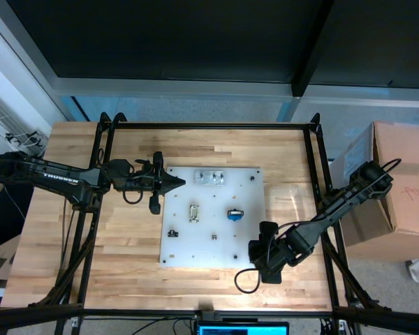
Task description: Remove the RJ45 connector from the taskboard and place in the container
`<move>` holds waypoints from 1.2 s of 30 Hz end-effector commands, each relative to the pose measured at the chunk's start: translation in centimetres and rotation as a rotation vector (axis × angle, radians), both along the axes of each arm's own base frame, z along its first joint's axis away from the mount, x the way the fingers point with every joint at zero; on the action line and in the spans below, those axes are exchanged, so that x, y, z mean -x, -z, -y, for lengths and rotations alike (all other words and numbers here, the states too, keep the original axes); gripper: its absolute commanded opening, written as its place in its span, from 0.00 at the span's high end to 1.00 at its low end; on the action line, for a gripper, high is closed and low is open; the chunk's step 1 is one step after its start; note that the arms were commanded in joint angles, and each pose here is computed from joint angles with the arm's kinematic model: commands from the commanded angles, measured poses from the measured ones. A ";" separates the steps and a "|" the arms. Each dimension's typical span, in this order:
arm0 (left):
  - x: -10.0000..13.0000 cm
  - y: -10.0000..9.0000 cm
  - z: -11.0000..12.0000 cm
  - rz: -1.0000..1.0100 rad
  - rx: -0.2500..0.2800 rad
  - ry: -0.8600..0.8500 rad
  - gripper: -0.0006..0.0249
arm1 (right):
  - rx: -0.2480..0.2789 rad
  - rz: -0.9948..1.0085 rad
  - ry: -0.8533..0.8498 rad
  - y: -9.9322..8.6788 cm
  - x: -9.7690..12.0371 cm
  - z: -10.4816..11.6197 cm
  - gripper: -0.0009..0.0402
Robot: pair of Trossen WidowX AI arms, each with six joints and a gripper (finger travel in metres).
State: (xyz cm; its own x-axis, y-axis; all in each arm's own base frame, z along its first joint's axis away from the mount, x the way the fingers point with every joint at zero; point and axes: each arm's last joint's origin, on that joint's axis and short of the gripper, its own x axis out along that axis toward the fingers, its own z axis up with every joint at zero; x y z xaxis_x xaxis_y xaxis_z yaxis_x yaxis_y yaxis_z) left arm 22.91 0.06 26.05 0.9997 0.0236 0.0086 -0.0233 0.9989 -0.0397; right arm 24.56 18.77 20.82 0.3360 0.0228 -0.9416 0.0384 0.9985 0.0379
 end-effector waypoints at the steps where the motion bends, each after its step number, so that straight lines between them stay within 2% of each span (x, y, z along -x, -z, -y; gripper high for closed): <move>1: 0.0 0.0 0.0 0.000 0.000 0.000 0.98 | -0.001 -0.003 0.006 0.2 0.1 0.0 0.53; 12: 0.0 0.0 0.0 0.000 0.000 0.000 0.98 | -0.002 -0.005 0.009 0.4 0.2 0.0 0.75; 20: 0.0 0.0 0.0 0.000 0.000 0.000 0.98 | -0.006 0.000 0.009 0.4 0.2 0.0 0.98; 30: 0.0 0.0 0.0 0.000 0.000 0.000 0.98 | -0.025 0.022 0.008 -0.5 0.4 0.1 0.98; 36: 0.0 0.0 0.0 0.000 0.000 0.000 0.98 | -0.016 0.012 0.009 -1.6 0.4 0.2 0.98</move>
State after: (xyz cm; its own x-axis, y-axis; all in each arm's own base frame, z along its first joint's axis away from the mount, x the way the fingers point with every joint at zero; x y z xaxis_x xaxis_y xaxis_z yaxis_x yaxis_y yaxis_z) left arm 22.91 0.07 26.05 0.9997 0.0240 0.0082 -0.0237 0.9989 -0.0397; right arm 24.04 18.50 22.08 0.3439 0.0271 -0.9386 0.0482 0.9978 0.0465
